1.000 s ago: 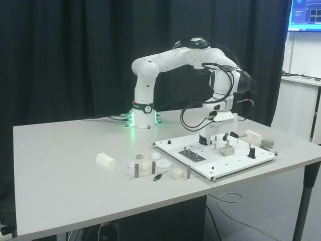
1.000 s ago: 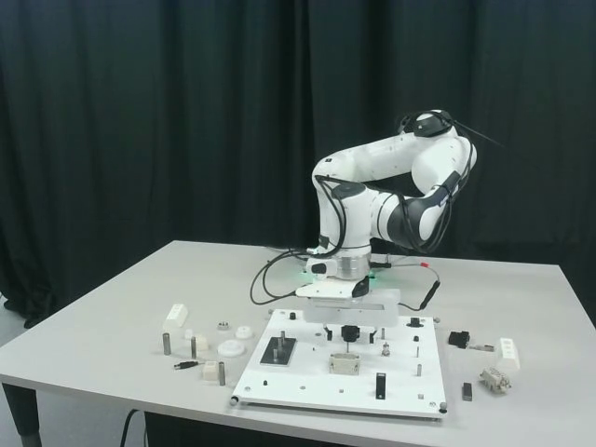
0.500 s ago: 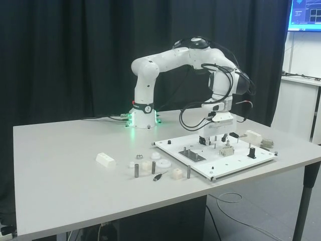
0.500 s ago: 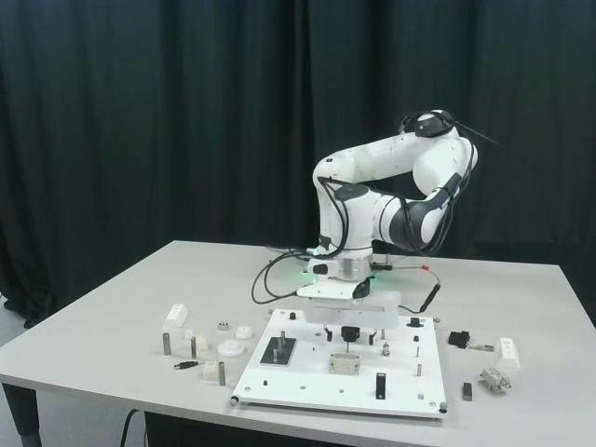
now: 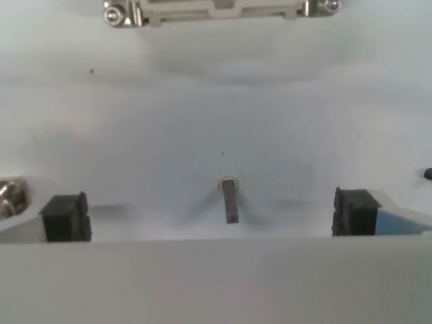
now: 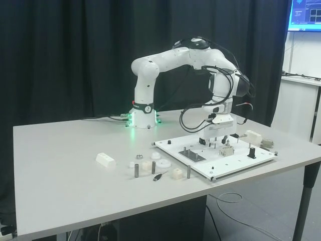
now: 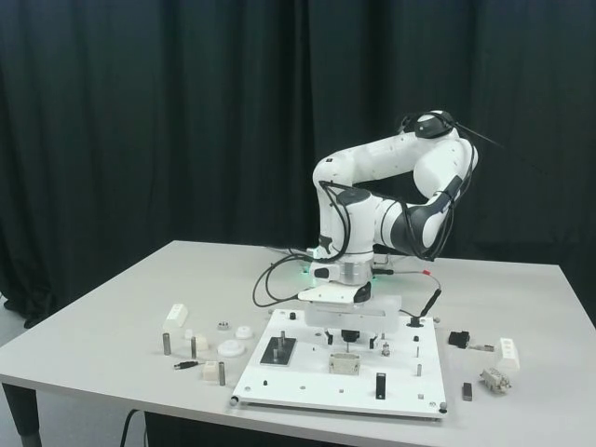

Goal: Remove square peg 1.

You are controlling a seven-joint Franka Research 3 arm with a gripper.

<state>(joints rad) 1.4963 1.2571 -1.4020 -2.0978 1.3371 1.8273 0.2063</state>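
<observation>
A small grey square peg [image 5: 229, 201] stands upright in a hole of the white board [image 5: 202, 121]. My gripper [image 5: 210, 214] is open and hangs low over the board, one black fingertip [image 5: 65, 217] on each side of the peg and well apart from it. In the first room view the gripper [image 6: 216, 142] is down at the board [image 6: 215, 168], and the peg is hidden behind the hand. The second room view shows the gripper [image 7: 354, 331] above the middle of the board [image 7: 307, 382].
A grey connector block [image 5: 219, 10] is mounted on the board just beyond the peg. The board also carries a black plate with pegs [image 6: 191, 155] and a black upright piece [image 6: 252, 152]. Loose white blocks, gears and pegs [image 6: 153, 167] lie beside it on the table.
The arm has lowered the gripper toward the board, bringing its open fingers down around the peg's position.
</observation>
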